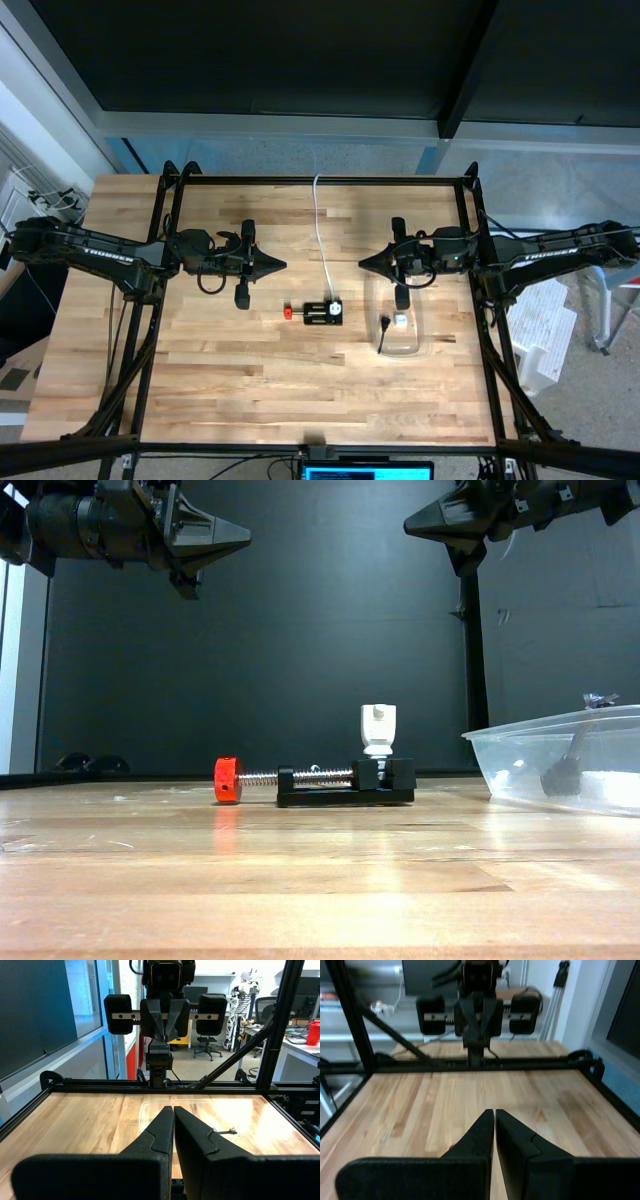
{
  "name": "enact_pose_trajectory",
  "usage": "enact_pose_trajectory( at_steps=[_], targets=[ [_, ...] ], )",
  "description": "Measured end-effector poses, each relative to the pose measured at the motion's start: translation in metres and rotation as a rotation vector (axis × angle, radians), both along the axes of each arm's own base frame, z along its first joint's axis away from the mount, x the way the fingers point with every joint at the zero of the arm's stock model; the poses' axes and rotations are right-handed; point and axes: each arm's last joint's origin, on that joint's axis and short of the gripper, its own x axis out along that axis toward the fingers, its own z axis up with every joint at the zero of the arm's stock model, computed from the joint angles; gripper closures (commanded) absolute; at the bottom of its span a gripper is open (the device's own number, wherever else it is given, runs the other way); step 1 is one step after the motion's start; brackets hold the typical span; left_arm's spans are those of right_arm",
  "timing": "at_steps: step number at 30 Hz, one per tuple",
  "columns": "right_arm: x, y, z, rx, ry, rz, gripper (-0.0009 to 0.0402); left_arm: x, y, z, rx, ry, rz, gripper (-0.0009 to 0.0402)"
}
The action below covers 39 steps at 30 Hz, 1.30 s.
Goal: Remove the power plug from the receptacle and place in the container
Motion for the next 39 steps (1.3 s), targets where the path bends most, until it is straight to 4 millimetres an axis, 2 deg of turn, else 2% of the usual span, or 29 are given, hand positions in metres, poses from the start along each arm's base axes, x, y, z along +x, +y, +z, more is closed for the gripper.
enact_pose_trajectory(
  at_steps=[11, 17, 39],
  targets=[
    [-0.004, -0.004, -0.02, 0.011, -0.129, -0.004, 0.0393, 0.0, 0.0, 0.0, 0.0, 0.0, 0.0, 0.0393],
    [-0.006, -0.012, -0.03, 0.026, -0.125, -0.003, 0.0393, 0.0, 0.0, 0.0, 0.0, 0.0, 0.0, 0.0393],
    [-0.009, -0.012, -0.034, 0.051, -0.189, 0.014, 0.0393, 0.0, 0.0, 0.0, 0.0, 0.0, 0.0, 0.0393]
  ],
)
